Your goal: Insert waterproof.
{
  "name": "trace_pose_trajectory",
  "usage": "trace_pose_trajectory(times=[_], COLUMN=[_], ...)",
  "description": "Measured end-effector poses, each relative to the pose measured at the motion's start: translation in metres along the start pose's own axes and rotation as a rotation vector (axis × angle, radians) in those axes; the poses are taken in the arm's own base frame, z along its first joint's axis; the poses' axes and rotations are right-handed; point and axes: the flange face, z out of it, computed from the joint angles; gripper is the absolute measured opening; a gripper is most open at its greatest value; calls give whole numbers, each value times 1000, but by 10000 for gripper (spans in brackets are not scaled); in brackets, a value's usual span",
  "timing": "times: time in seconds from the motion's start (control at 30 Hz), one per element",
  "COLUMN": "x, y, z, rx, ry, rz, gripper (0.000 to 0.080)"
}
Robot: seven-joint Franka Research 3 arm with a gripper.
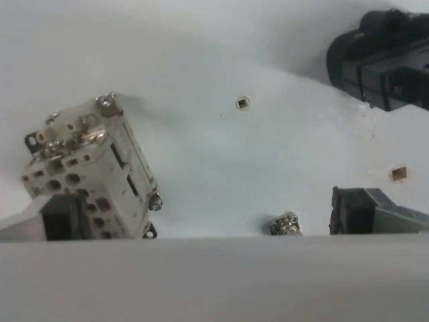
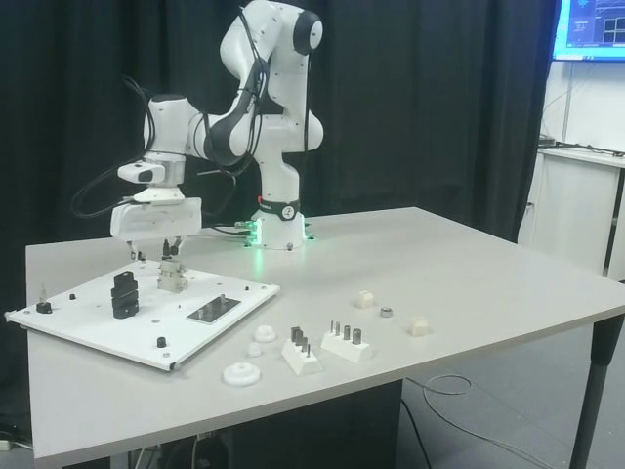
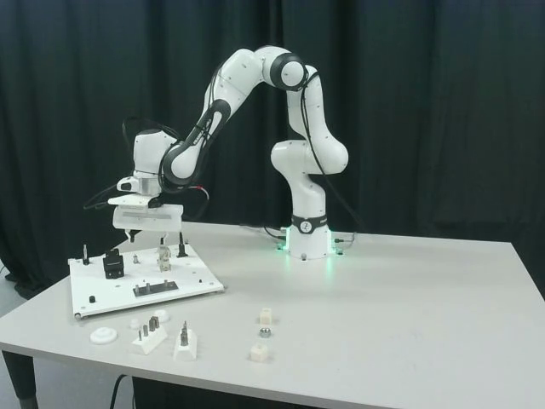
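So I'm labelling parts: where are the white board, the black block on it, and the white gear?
white board point(image 2: 88, 327): first room view, bare front area.
black block point(image 2: 123, 294): first room view, its middle.
white gear point(image 2: 238, 373): first room view, its top face.

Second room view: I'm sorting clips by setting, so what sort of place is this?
Probably a robotics lab or test cell. A white arm is bolted on a grey table, black curtains close it off, and a white board carries assembly fixtures.

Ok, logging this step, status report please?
Pincer over white board, holding nothing visible. White connector on board below it. Black block beside, apart.
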Motion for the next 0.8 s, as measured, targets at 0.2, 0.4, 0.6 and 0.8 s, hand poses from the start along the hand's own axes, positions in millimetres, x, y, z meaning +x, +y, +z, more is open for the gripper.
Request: trace_pose_trajectory(times=[0.2,0.4,0.6,0.8], x=[2,2,1,1], y=[1,3,3,3], z=[2,6,9,12], rx=[-10,-18,-24,-27], ry=[-7,-17,-26,-32], rz=[22,31,32,31], gripper=[800,800,800,800])
